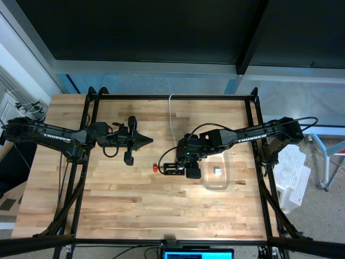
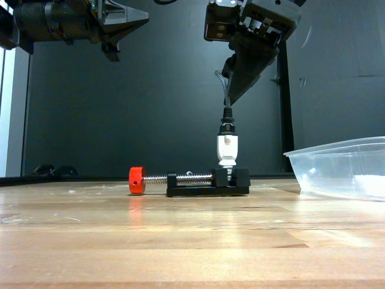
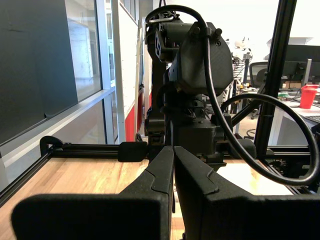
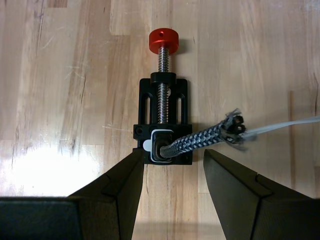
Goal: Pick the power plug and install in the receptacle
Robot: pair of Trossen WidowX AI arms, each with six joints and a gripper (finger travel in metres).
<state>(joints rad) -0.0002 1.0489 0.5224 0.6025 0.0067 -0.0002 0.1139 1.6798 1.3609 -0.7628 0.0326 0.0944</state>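
Room is seen around the plug [image 2: 227,127] seated in the socket [image 2: 227,150] under the wide-spread, empty right claw [image 4: 173,151]; tray [image 2: 337,168] nearby, closed left claw [image 3: 173,152] far off.

I am seeing even overhead light washing the table [image 1: 108,205] in the high view, with glare whitening the clear tray [image 1: 215,189] at three o'clock from the receptacle [image 1: 171,168]. In the low view the left gripper [image 2: 144,23], at eleven o'clock from the receptacle, and the right gripper [image 2: 231,99], at twelve, are showing near-black against the dark backdrop [image 2: 180,120], and the near wood is blurring. The right wrist view is catching a white hot spot beside its spread fingers [image 4: 115,200], while bright windows [image 3: 250,25] are backlighting the left wrist's closed, soft-focus fingers [image 3: 150,200].
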